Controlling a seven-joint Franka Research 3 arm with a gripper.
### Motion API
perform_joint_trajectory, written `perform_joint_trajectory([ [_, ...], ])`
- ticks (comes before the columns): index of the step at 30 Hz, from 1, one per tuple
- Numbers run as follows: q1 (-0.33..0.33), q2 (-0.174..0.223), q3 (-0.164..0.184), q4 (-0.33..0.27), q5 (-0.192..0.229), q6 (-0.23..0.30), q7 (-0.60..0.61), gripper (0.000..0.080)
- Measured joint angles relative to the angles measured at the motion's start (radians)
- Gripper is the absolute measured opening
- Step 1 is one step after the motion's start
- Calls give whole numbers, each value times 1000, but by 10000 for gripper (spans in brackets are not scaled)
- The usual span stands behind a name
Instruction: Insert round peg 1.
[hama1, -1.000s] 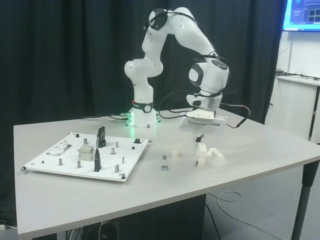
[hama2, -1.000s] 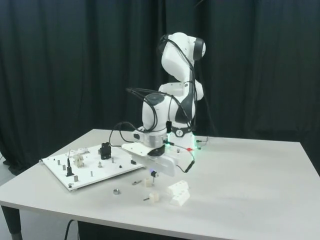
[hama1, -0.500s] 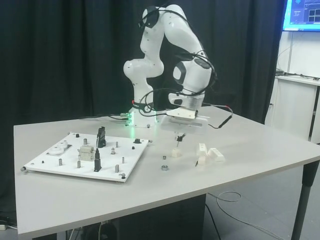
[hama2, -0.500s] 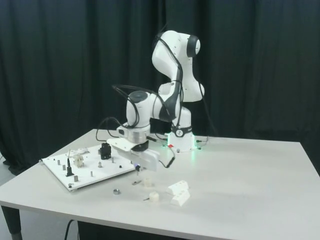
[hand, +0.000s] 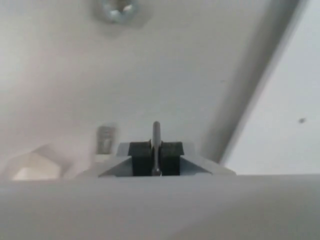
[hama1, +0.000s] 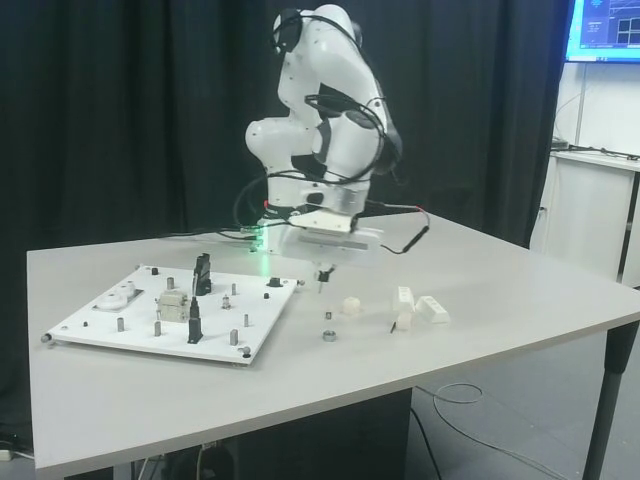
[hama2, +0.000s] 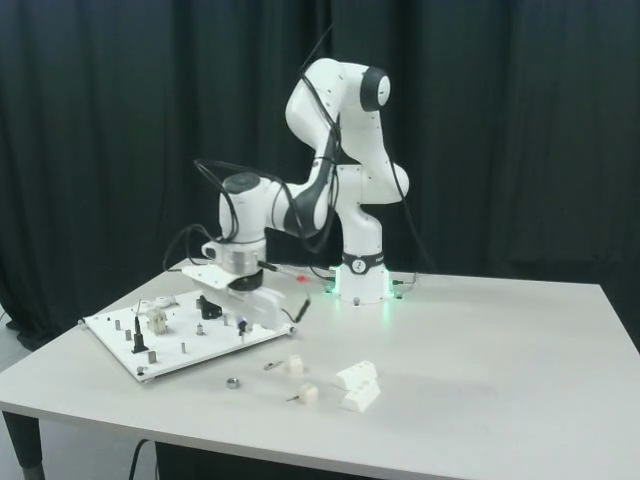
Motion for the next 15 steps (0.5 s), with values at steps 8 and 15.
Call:
perform_joint_trajectory([
  [8,-16,-18,-67,-8,-1,20,-91,34],
  [15,-25,-28,-121,-42,1,69,-145,34],
])
